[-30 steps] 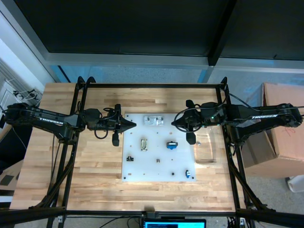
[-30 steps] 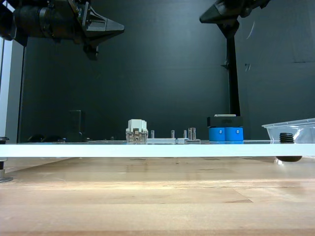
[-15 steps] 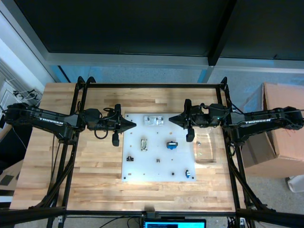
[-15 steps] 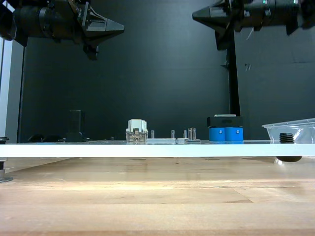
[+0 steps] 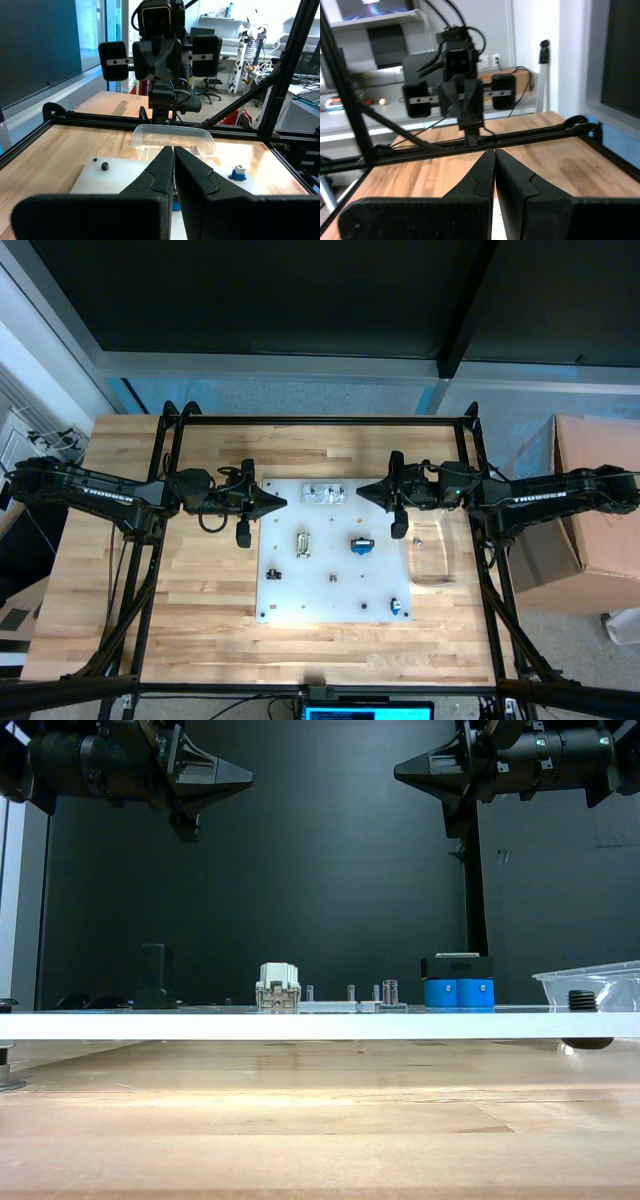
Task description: Unfasten the M12 nut and place it in the container
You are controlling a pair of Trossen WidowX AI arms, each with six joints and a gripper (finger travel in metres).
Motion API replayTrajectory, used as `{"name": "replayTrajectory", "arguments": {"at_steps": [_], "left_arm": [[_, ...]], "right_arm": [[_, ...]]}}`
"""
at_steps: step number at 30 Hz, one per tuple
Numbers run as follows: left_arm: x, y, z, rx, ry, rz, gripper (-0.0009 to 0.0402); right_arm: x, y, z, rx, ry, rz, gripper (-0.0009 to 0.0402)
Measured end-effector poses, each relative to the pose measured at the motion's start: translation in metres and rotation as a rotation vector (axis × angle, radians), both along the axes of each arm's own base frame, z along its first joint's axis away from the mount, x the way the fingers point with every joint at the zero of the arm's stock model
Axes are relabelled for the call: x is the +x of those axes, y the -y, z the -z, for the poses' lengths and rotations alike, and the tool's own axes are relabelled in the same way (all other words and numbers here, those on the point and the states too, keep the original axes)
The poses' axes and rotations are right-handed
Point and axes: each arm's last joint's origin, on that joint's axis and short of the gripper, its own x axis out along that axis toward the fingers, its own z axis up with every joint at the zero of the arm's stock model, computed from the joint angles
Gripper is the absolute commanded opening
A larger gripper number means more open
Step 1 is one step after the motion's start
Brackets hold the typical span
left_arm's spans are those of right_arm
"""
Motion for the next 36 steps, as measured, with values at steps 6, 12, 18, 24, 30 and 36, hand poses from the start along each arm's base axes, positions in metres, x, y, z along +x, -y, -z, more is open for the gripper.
{"name": "replayTrajectory", "arguments": {"at_steps": [6,12,18,24,30,36], "left_arm": [[0.0,0.0,0.0002,0.0,-0.001,0.0,0.0],[0.0,0.0,0.0,0.0,0.0,0.0,0.0],[0.0,0.0,0.0,0.0,0.0,0.0,0.0],[0.0,0.0,0.0,0.0,0.0,0.0,0.0],[0.0,0.0,0.0002,0.0,-0.001,0.0,0.0],[0.0,0.0,0.0,0.0,0.0,0.0,0.0]], "right_arm": [[0.0023,-0.001,0.0006,0.0,-0.006,-0.014,0.0],[0.0023,-0.0012,0.0011,-0.005,-0.009,-0.016,0.0],[0.0016,-0.0016,0.0046,-0.006,-0.015,-0.018,0.0],[0.0015,-0.0018,0.0043,-0.007,-0.011,-0.018,0.0],[0.0015,-0.0018,0.0028,-0.005,0.005,-0.018,0.0],[0.0015,-0.0018,0.0031,-0.004,0.003,-0.017,0.0]]}}
